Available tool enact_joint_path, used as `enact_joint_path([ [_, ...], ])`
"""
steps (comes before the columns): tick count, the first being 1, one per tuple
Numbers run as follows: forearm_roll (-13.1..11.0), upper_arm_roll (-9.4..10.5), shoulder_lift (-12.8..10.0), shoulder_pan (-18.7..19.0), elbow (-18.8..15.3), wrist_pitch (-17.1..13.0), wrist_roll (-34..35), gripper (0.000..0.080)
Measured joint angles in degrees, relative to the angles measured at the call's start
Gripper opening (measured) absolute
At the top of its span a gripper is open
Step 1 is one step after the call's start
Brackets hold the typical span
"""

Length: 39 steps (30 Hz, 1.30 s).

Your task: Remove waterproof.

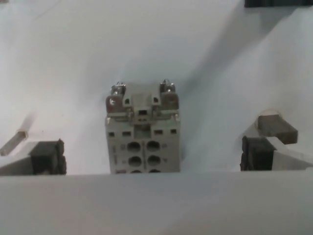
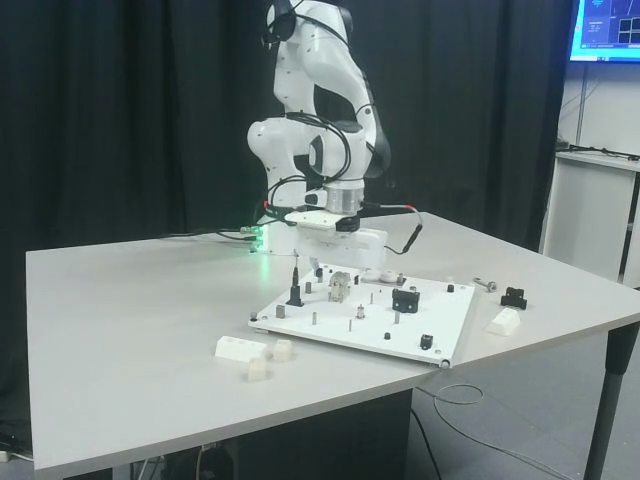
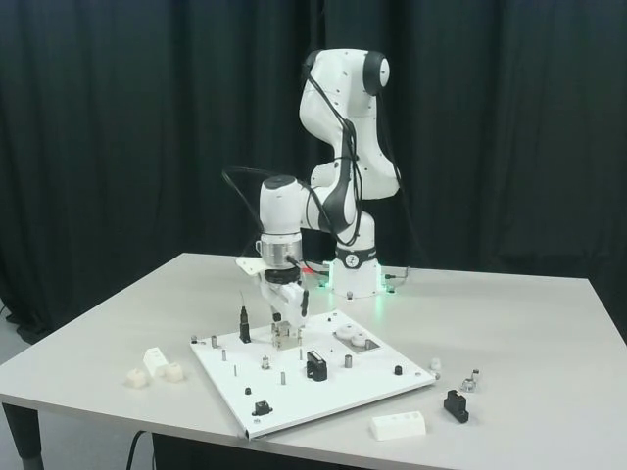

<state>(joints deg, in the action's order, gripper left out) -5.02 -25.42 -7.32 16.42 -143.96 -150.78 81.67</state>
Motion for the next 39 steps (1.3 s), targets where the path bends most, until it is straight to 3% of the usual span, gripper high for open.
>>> enact_joint_path([
  [22, -1.2, -0.08, -2.25, 0.18, 0.01, -2.52, 0.04, 0.08],
  [23, -1.2, -0.14, -2.25, 0.16, 0.03, -2.52, 0.04, 0.0645],
  [27, -1.2, -0.25, -2.22, 0.15, 0.13, -2.52, 0.0, 0.0645],
  [28, -1.21, -0.24, -2.19, 0.16, 0.17, -2.52, -0.01, 0.0477],
  [32, -1.35, -0.01, -2.16, 0.29, 0.44, -2.4, -0.13, 0.0477],
  [33, -1.36, -0.03, -2.16, 0.29, 0.44, -2.39, -0.13, 0.032],
  [39, -1.43, -0.04, -2.14, 0.29, 0.44, -2.36, -0.13, 0.0326],
])
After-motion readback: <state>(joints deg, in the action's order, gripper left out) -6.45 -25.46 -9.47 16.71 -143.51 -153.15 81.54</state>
